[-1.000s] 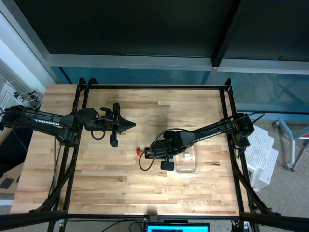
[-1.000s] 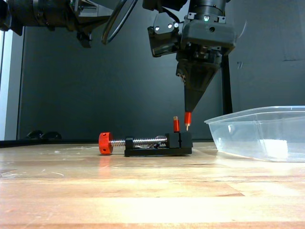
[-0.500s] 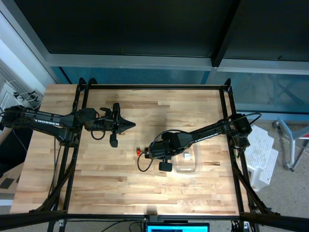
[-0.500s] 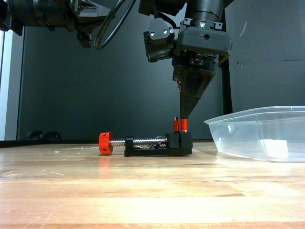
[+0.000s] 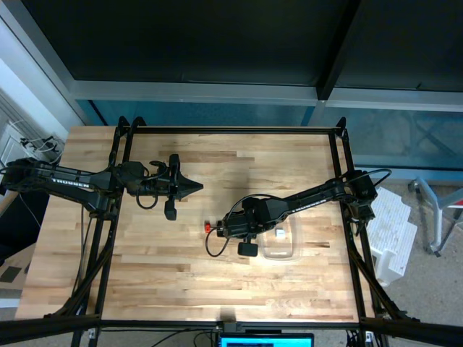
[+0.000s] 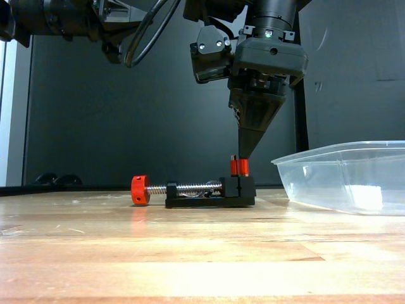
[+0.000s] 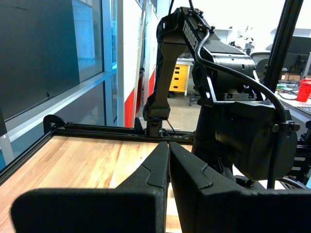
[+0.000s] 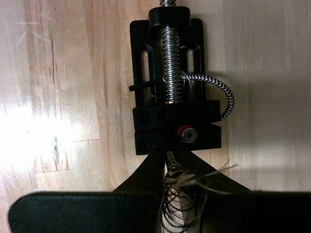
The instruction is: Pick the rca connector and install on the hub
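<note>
Left to right: the left gripper [image 5: 197, 186] is hanging over the wooden table [image 5: 166, 267] at the left, well apart from the work. Its wrist view shows its fingers [image 7: 155, 170] pressed together on nothing.

Near the table's middle, the hub [image 6: 239, 189] is lying flat. The low view shows its red knob [image 6: 140, 189] on a threaded screw at the left end and two red stubs standing side by side on the block. The right-hand stub is the rca connector [image 6: 243, 167]. It is sitting upright on the hub, directly under the downward-pointing tip of the right gripper [image 6: 243, 154], which is touching its top.

The right wrist view adds what the low view hides. The fingers are closing on a silvery coil with frayed strands at the hub's edge, just beside a red socket [image 8: 186, 133], and a braided cable [image 8: 224, 94] is looping off the block.

To the right, a clear plastic tray [image 6: 329, 171] is standing near the hub. Only the high view shows the white cube [image 5: 280, 233] inside it.
</note>
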